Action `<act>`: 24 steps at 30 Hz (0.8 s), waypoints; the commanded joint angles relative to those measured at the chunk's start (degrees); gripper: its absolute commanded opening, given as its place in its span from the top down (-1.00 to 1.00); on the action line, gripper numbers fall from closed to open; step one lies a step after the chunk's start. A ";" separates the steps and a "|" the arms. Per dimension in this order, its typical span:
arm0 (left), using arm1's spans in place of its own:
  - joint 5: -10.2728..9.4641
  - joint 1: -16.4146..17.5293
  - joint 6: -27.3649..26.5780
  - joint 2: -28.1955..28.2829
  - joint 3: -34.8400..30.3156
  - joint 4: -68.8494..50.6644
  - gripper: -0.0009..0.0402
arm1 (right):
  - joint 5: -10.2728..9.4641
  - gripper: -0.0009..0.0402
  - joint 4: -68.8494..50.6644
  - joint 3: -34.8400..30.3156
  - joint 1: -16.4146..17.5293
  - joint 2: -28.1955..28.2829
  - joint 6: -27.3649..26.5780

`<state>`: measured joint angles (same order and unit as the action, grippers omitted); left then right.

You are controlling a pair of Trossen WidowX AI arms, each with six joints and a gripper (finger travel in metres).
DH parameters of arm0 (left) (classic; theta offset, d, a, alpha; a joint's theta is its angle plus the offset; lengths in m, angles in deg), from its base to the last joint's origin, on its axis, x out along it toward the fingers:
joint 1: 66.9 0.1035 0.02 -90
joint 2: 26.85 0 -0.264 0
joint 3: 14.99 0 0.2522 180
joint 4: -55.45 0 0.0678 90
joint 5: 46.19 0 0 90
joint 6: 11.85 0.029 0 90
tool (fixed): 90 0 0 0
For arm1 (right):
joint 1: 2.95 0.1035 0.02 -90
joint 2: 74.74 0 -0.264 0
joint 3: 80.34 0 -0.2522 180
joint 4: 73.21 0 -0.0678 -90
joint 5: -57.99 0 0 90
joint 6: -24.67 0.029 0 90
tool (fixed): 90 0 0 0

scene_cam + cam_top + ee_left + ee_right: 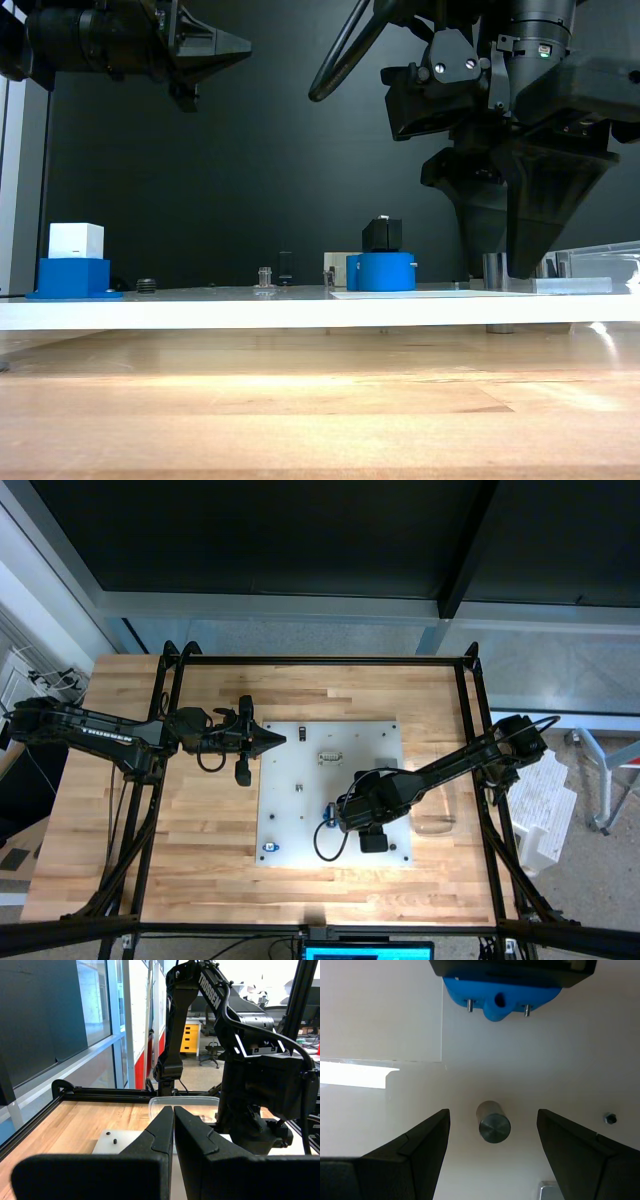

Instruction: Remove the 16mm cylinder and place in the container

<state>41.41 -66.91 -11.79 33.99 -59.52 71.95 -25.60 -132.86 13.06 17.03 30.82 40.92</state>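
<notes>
The 16mm cylinder (493, 1123) is a short silvery metal stub standing upright in the white board (380, 1020). My right gripper (492, 1116) hangs over it, open, with one finger on each side and neither touching it. In the low view the cylinder (492, 268) stands just under the right gripper (505, 262). The container (437, 807), a clear tub, sits at the board's right edge, beside the right arm. My left gripper (268, 738) hovers shut and empty above the board's left edge.
A blue connector piece (500, 997) lies just beyond the cylinder. On the board (300, 820) stand a blue base with a white cube (73, 265), a blue round holder (386, 270) and a small grey peg (298, 785). A black frame (320, 661) rings the table.
</notes>
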 commanded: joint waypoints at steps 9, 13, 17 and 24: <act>0.00 0.00 0.00 0.02 0.00 0.00 0.96 | 0.00 0.14 0.37 0.52 0.04 -0.02 -0.02; 0.00 0.00 0.00 0.02 0.00 0.00 0.96 | 0.00 0.31 0.48 0.68 0.04 -0.02 -0.04; 0.00 0.02 0.00 0.02 0.00 0.00 0.96 | 0.02 0.48 0.59 0.70 0.04 -0.02 -0.07; 0.00 0.02 0.00 0.02 0.00 0.00 0.96 | 0.02 0.72 0.61 0.70 0.09 -0.02 -0.20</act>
<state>41.41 -66.91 -11.81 33.99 -59.52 71.95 -25.69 -132.21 13.80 17.12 30.82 40.81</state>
